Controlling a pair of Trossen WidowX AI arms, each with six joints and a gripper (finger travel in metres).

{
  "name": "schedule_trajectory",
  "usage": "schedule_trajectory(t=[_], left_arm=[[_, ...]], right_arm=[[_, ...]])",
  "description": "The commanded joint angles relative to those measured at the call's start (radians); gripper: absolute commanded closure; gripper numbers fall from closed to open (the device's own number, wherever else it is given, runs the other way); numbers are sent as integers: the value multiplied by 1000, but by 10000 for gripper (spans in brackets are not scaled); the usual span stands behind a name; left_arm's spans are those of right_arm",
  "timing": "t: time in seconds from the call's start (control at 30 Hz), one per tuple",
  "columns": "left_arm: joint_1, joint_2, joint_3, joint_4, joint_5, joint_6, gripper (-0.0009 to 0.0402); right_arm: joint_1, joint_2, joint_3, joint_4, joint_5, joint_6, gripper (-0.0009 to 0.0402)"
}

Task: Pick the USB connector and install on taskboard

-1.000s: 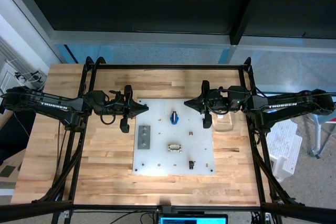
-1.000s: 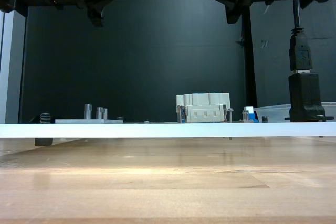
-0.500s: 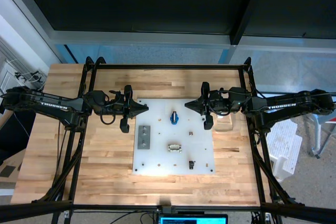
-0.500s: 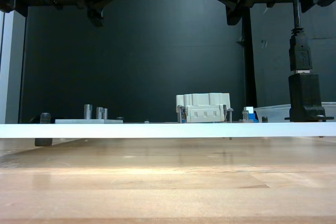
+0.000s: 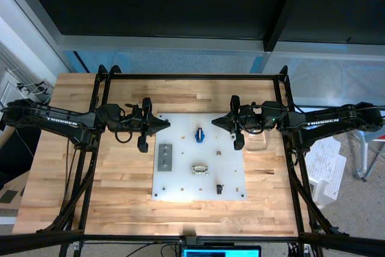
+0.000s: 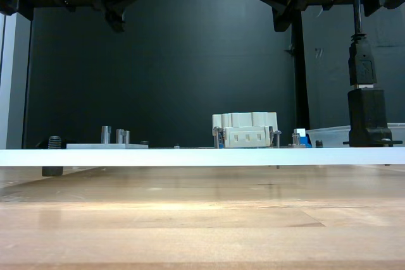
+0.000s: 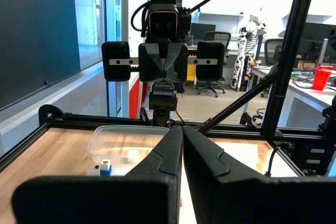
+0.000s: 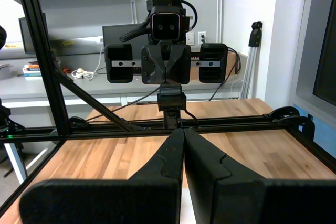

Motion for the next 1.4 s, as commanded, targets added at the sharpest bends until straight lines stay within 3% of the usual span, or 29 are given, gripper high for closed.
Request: schedule_trajectory(t=[0.03,1.4], left_arm=[[0,0,0,0,0,0,393],[0,0,0,0,0,0,393]], right_arm=[[0,1,0,0,3,-5,393],[1,1,1,-56,3,-10,393]])
